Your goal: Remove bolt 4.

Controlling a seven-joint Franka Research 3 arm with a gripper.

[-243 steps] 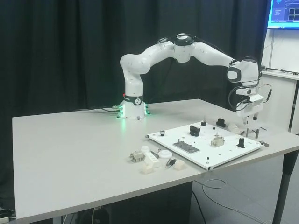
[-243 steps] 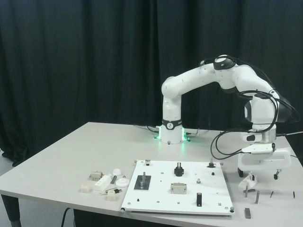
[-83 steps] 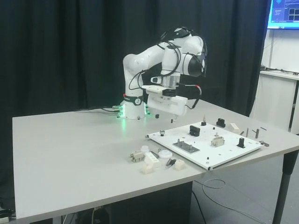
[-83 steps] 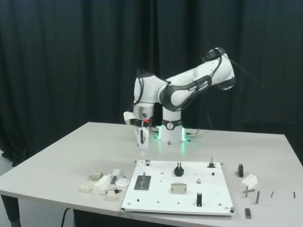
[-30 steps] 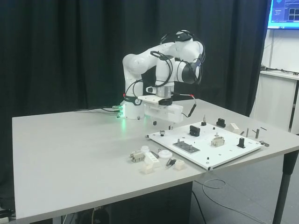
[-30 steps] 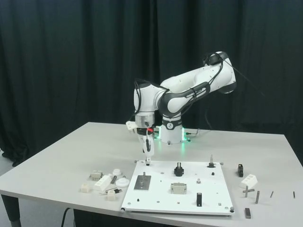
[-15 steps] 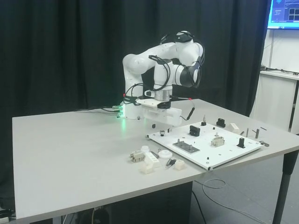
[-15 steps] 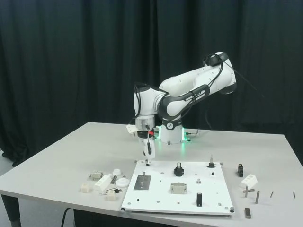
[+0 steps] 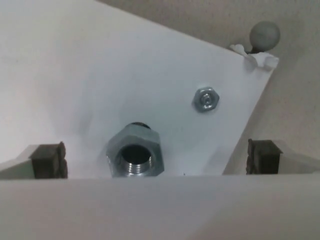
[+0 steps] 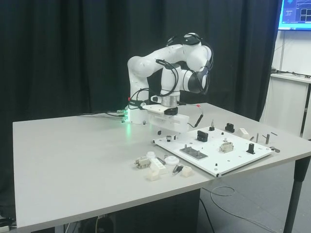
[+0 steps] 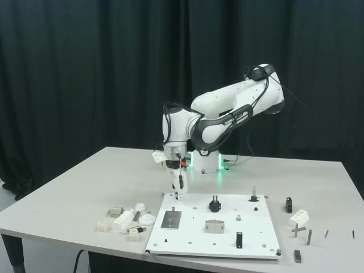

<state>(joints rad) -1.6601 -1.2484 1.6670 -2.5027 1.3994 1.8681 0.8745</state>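
A grey hex-headed bolt (image 9: 134, 155) with a hollow top stands upright near a corner of the white board (image 9: 75, 75). My gripper (image 9: 155, 159) is open and straddles the bolt, one black pad (image 9: 47, 161) to one side and the other pad (image 9: 262, 155) farther off past the board's edge. Neither pad touches the bolt. From the room views the gripper (image 10: 167, 133) (image 11: 178, 192) hangs low over the board's back left corner (image 11: 170, 198), and the bolt itself is hidden behind the fingers there.
A small hex nut (image 9: 205, 98) sits on the board close to the bolt, and a round grey foot (image 9: 264, 34) marks the corner. Loose white and grey parts (image 11: 128, 219) lie left of the board. Fixtures (image 11: 215, 203) stand on it; small parts (image 11: 300, 218) lie right.
The arm swung from the table's far right over to the board's back left corner, then sank until the open fingers came down around the bolt.
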